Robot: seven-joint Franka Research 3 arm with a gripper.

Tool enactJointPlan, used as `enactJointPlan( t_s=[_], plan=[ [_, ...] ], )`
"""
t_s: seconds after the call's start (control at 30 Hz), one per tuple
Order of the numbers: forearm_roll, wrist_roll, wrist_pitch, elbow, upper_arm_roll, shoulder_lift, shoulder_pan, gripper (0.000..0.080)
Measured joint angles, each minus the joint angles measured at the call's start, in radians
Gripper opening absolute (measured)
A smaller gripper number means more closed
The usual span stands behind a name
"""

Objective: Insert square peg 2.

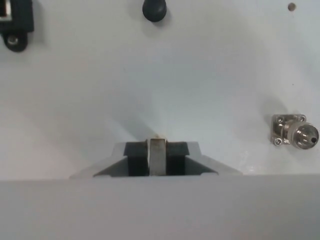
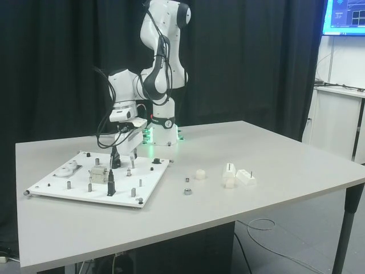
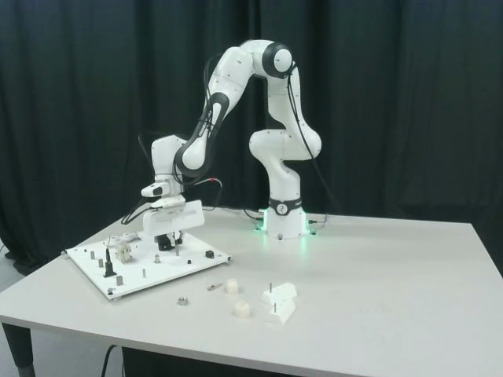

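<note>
The white arm's jaws grip a grey square peg (image 1: 157, 156) low over the white board (image 2: 149, 181) on the table (image 2: 274, 154). It looks nearly down, but I can't tell if it's seated; release remains.

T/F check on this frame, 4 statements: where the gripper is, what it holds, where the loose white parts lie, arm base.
1. The gripper is above the white board. True.
2. The gripper is open with nothing in it. False: its fingers are shut on a grey square peg.
3. The loose white parts lie on the white board. False: they lie on the grey table, off the board.
4. The arm's base stands on the table. True.
</note>
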Motion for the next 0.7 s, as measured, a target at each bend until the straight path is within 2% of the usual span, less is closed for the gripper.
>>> enactJointPlan(
  t_s=[0.43,0.7],
  plan=[
    [0.007,-0.009,-0.001,0.000,0.001,0.000,0.001,0.0070],
    [0.066,-0.009,-0.012,0.000,0.002,0.002,0.004,0.0070]
  ],
)
